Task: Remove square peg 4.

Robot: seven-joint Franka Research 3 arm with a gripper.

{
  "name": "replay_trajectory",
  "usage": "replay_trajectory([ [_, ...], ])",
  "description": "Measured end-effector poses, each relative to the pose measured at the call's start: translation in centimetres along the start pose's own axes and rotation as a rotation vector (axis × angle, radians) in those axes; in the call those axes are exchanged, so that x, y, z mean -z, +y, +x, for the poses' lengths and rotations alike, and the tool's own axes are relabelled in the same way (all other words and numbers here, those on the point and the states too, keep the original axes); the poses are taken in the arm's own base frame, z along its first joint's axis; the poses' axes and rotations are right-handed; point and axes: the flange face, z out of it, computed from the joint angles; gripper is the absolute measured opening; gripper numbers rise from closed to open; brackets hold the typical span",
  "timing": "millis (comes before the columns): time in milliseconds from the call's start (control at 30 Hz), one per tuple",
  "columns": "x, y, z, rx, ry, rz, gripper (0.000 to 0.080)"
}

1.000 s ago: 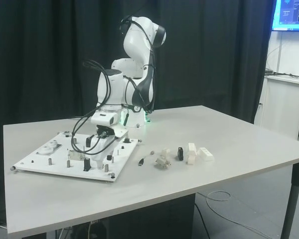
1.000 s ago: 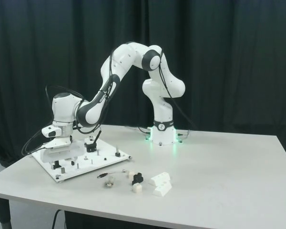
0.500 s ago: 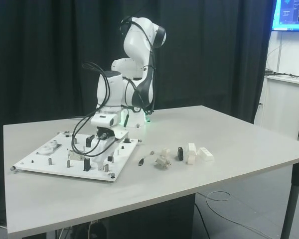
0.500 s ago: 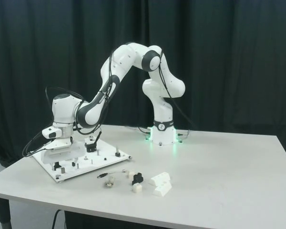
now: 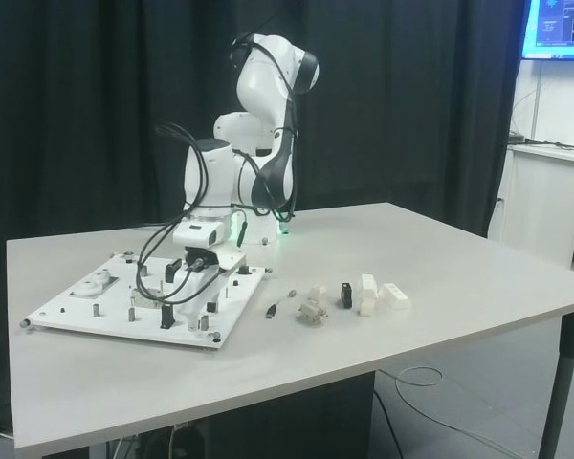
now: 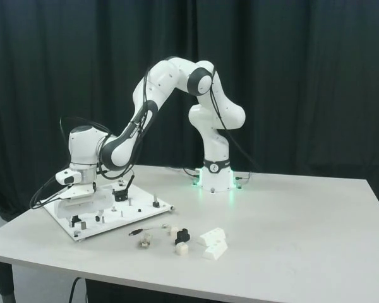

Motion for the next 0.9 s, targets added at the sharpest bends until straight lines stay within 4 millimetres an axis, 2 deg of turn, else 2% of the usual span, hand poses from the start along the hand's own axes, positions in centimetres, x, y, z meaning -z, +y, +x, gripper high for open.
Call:
replay_trajectory([
  [167,-0.15,0.14,0.02,-0.005,0.002,0.001,0.08],
  [200,-0.18,0.17,0.04,-0.008,0.003,0.002,0.07],
  [500,-0.53,0.2,0.11,-0.032,0.015,0.016,0.07],
  [533,-0.56,0.19,0.13,-0.032,0.015,0.016,0.0346],
  [667,-0.54,0.32,0.37,-0.033,0.02,0.013,0.0346],
  [700,-0.53,0.42,0.47,-0.033,0.021,0.012,0.0166],
  [900,-0.54,0.63,0.61,-0.03,0.017,0.02,0.0156],
])
